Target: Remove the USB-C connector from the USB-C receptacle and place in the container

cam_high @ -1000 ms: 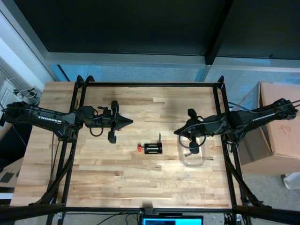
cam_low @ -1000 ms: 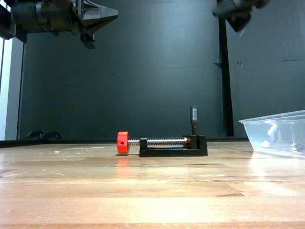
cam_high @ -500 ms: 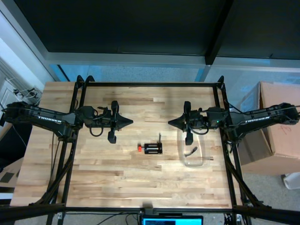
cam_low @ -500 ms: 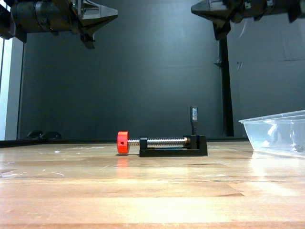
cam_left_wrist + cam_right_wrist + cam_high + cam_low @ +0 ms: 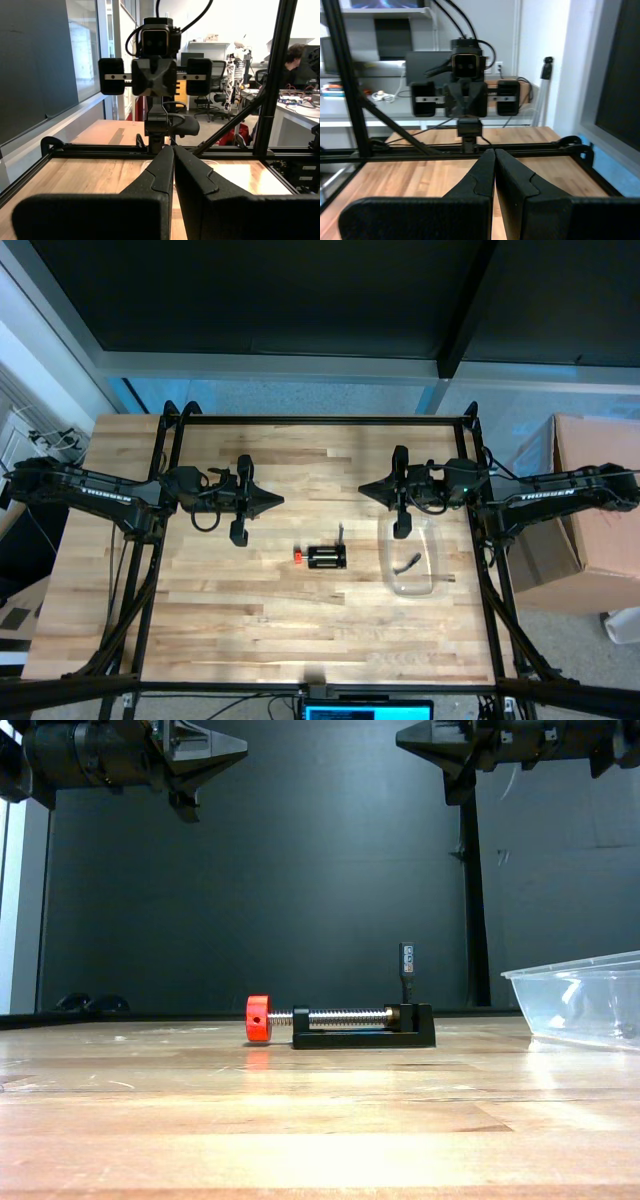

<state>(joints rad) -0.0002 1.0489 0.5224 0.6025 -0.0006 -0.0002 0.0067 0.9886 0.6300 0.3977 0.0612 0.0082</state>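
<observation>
The USB-C connector (image 5: 406, 564) lies free as a small dark piece on the floor of the clear plastic container (image 5: 421, 585), clear of its seat. The USB-C receptacle (image 5: 406, 960) stands upright in a small black vise (image 5: 365, 1026) with a red knob (image 5: 258, 1018) at mid-table. My right gripper (image 5: 363, 491) hangs high and level, behind the container and pointing left, shut with nothing in it; its fingers (image 5: 485, 175) meet. My left gripper (image 5: 278, 500) hovers high to the left of the vise, pointing right, shut and empty, with its fingers (image 5: 162, 170) closed together.
A black metal frame (image 5: 320, 421) runs around the wooden table. The container's wall (image 5: 570, 1005) sits at the right in the low view. A cardboard box (image 5: 590, 510) stands off the table's right side.
The right gripper has risen from over the container and swung level, pointing left. The connector now shows lying in the container. The left arm has not moved.
</observation>
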